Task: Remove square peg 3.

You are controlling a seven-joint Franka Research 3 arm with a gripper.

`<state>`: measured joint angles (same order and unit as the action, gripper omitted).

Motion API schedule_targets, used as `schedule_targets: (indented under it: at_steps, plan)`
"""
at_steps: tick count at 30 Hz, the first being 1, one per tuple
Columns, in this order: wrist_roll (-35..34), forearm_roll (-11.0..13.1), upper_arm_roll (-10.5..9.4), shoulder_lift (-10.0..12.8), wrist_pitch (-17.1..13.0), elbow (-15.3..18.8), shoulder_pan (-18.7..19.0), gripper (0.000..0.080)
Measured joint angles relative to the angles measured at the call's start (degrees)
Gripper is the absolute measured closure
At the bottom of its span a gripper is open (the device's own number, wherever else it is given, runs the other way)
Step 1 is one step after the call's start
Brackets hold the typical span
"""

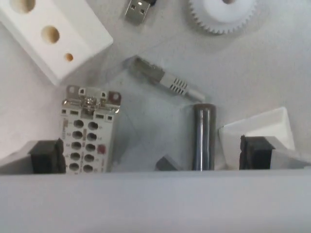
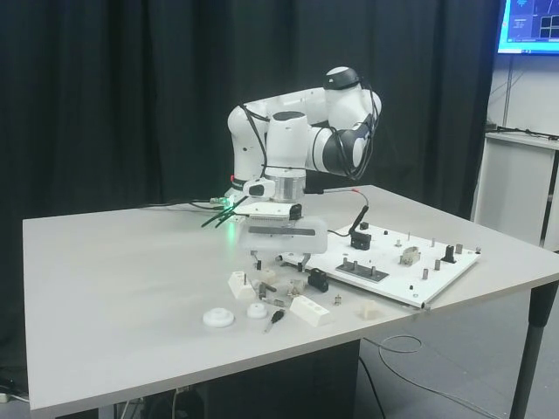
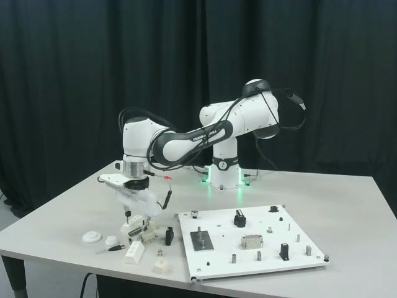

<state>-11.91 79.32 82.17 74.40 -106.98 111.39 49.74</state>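
Observation:
My gripper (image 1: 150, 155) hangs open just above the table, to the left of the white board (image 3: 248, 273), over a cluster of loose parts. Its black pads (image 1: 46, 156) stand wide apart with nothing held. Between them lie a metal round peg (image 1: 203, 137), a white connector block (image 1: 87, 136) and a small grey piece (image 1: 167, 164), partly hidden; I cannot tell whether that piece is a square peg. Several small pegs (image 3: 307, 250) stand upright on the board. In the room views the gripper (image 2: 279, 259) (image 3: 133, 214) points straight down.
Around the gripper lie a network plug (image 1: 160, 77), a USB plug (image 1: 138, 10), a white gear (image 1: 223, 14), a white block with round holes (image 1: 53, 34) and a white wedge block (image 1: 260, 127). A second gear (image 2: 218, 319) and more white blocks (image 2: 312, 311) sit near the table's front edge.

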Motion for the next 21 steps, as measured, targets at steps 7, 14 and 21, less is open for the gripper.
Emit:
schedule_targets:
  at_steps: [7, 14, 21]
  plan:
    - [3.6, 0.0, -0.08, 0.0, -0.3, 0.0, 0.0, 0.0003]
    - [6.7, 0.0, -0.06, 0.0, -0.3, -0.2, 0.1, 0.0003]
    - [10.6, 0.0, 0.02, 0.0, -0.2, -0.8, 0.4, 0.0003]
